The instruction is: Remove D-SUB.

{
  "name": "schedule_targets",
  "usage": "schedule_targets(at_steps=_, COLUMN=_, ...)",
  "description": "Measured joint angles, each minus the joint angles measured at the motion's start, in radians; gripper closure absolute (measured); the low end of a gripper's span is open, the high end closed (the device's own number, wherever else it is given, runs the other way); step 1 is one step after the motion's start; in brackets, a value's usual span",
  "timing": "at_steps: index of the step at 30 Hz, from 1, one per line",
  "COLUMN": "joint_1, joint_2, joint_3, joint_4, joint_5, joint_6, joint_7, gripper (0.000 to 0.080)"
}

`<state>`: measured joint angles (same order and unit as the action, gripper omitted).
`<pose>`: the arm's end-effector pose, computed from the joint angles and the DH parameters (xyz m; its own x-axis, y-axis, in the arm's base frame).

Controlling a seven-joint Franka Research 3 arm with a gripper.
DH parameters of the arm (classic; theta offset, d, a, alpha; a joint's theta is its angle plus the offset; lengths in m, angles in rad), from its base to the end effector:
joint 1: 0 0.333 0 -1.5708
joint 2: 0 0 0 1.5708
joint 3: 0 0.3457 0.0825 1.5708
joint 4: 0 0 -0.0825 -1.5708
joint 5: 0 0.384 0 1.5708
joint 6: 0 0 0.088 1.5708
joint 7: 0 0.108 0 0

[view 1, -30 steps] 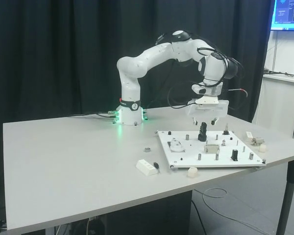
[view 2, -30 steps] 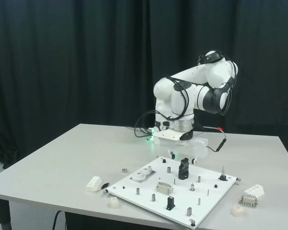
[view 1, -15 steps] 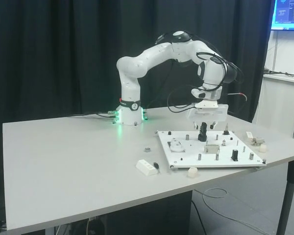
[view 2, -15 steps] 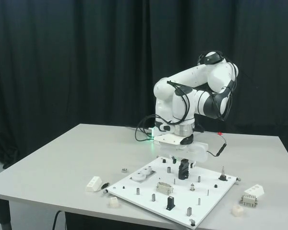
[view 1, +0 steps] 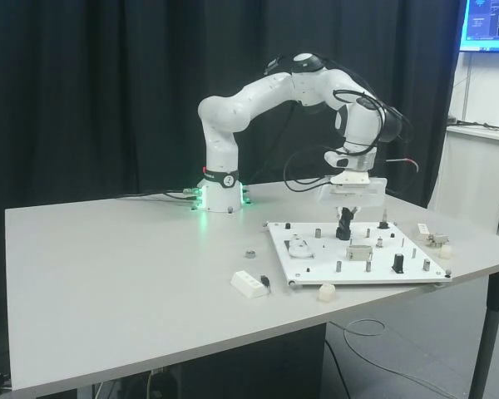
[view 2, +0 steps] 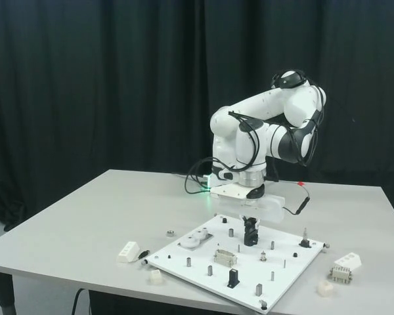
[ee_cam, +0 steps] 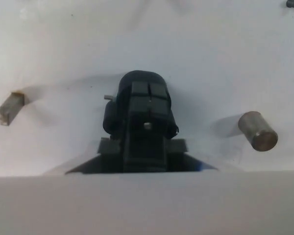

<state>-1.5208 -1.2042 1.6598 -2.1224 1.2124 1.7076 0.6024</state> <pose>0.5029 0.1979 0.2546 0.5067 -0.8602 -0.0570 -0.8494 -0.5095 0.1375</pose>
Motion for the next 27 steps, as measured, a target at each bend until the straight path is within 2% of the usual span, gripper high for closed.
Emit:
schedule_targets(at_steps=1, joint_1=0.0, joint_2=0.0, joint_3=-0.001, joint_4=0.0, joint_5=0.0, joint_6=-0.001, joint_7=0.003, gripper=0.047)
schedule_targets(at_steps=2, joint_1=0.0, joint_2=0.0, joint_3=-0.001, joint_4=-0.001, joint_5=0.0, joint_6=-0.001, joint_7=0.006, gripper=0.0638)
schedule_targets(at_steps=16, joint_1=0.0, joint_2=0.001, joint_3=-0.007, joint_4=-0.001, joint_5=0.001, joint_6=-0.01, joint_7=0.007, gripper=0.0636)
schedule_targets(at_steps=27, joint_1=0.0, joint_2=0.002, joint_3=-0.052, joint_4=-0.001, joint_5=0.001, joint_6=-0.054, joint_7=0.007, gripper=0.0647)
